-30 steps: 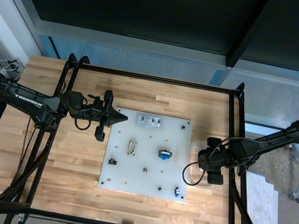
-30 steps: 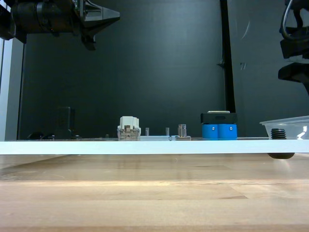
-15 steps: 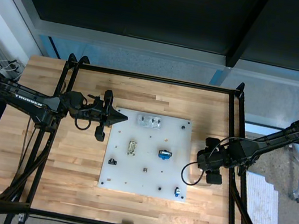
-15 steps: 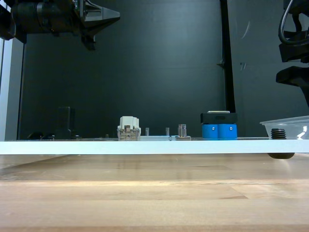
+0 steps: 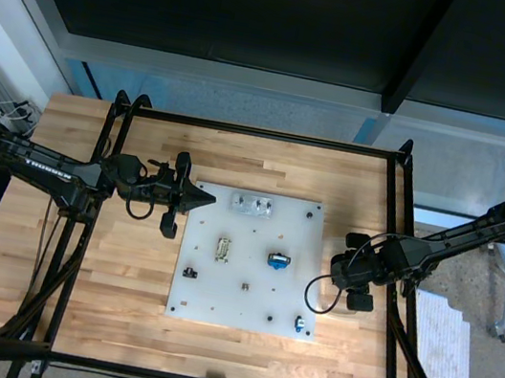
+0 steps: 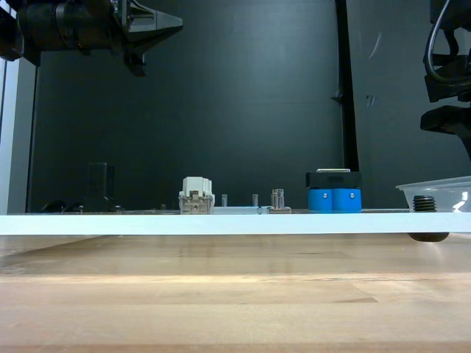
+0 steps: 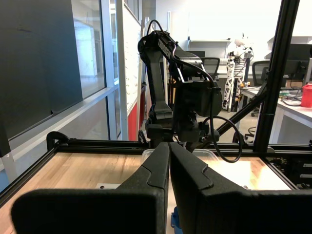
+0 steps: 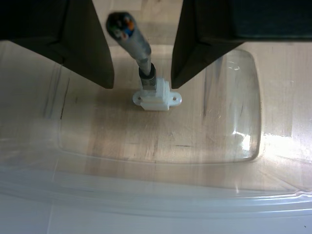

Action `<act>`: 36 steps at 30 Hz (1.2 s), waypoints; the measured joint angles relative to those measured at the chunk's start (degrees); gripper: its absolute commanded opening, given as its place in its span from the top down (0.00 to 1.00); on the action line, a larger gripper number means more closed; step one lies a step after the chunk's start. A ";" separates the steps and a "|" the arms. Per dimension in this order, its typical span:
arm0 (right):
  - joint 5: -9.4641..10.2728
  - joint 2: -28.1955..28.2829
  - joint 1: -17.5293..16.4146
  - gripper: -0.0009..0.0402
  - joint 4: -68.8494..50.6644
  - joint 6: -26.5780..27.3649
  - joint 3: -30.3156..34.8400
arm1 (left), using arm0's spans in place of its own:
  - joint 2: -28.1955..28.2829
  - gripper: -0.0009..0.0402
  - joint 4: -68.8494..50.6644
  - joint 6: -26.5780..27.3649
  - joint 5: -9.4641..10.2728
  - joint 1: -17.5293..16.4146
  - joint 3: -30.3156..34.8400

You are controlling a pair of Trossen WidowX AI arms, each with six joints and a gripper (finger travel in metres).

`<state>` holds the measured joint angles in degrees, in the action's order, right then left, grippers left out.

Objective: Pick the RJ45 connector and install on taskboard

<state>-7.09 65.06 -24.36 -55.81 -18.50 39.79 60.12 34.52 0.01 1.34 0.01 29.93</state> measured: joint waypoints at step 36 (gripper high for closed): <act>0.90 -3.91 0.00 0.97 -0.52 -0.52 0.00 | 0.00 0.98 0.00 0.00 0.00 0.00 0.00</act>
<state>-6.20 61.14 -24.36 -56.34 -19.03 39.79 60.12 34.52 0.01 1.34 0.01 29.93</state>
